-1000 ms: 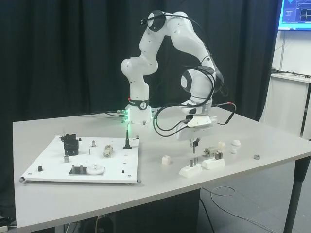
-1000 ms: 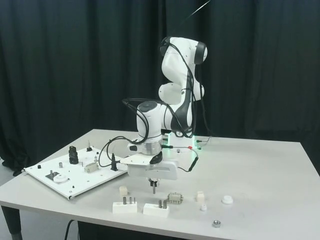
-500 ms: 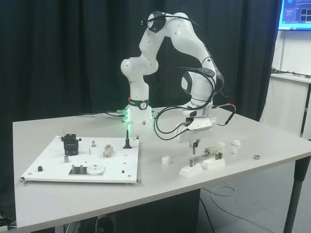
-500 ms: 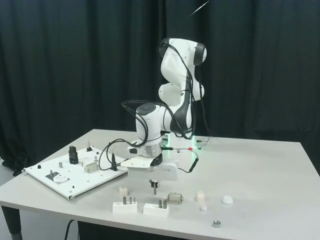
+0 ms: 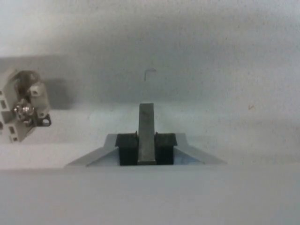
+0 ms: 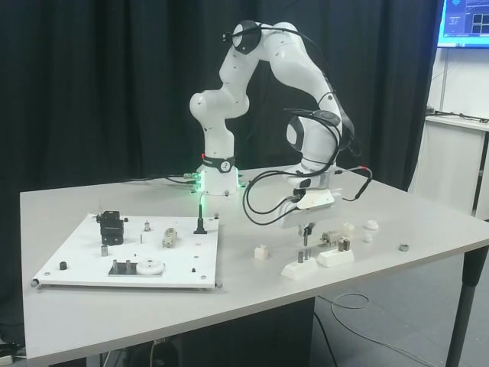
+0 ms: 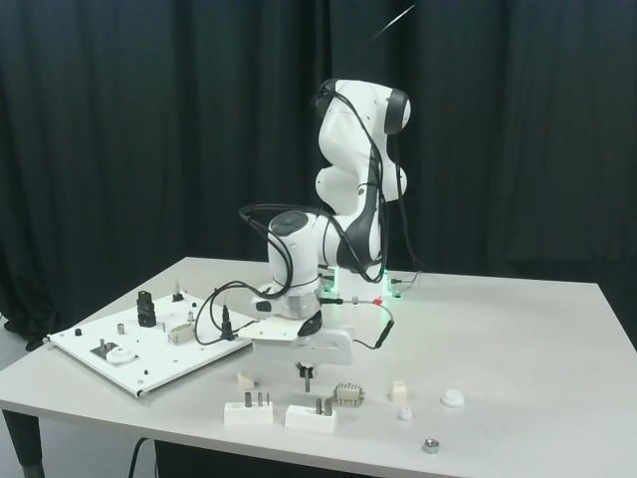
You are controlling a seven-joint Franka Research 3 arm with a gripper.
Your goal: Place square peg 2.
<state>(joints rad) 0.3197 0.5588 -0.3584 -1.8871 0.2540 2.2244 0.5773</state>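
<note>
Clutter sits close to the gripper (image 6: pixel 306 228) on the grey table (image 6: pixel 114 302). Landmark: the connector (image 7: pixel 346 394), a small white-and-metal part. The gripper hangs just above and beside the connector, on the side nearer the board (image 6: pixel 130 252). In front of the connector, toward the table's front edge, stand 2 white blocks (image 7: pixel 310 414) (image 7: pixel 248 411), each carrying short upright pins. A small white cube (image 7: pixel 245 378) lies on the board side of the connector. On the connector's other side are a white post (image 7: pixel 399 392), a white cap (image 7: pixel 453 398) and a nut (image 7: pixel 431 445), the nut nearest the front edge.

The board lies well apart from the connector, at the far end of the table, and carries black and metal fixtures. Cables (image 6: pixel 263 200) loop from the wrist down beside the gripper. Open table lies behind the connector toward the arm base (image 6: pixel 216 180); the front edge is near the 2 blocks.

The peg (image 5: pixel 146 133) is a grey, straight, square-section bar, upright. The 2 black fingers (image 5: pixel 125 148) are pressed against its opposite flat sides, pinching it, with its lower end projecting past the tips. It is clear of the table, above bare surface, with the connector (image 5: pixel 23 111) off to one side in the wrist view.
</note>
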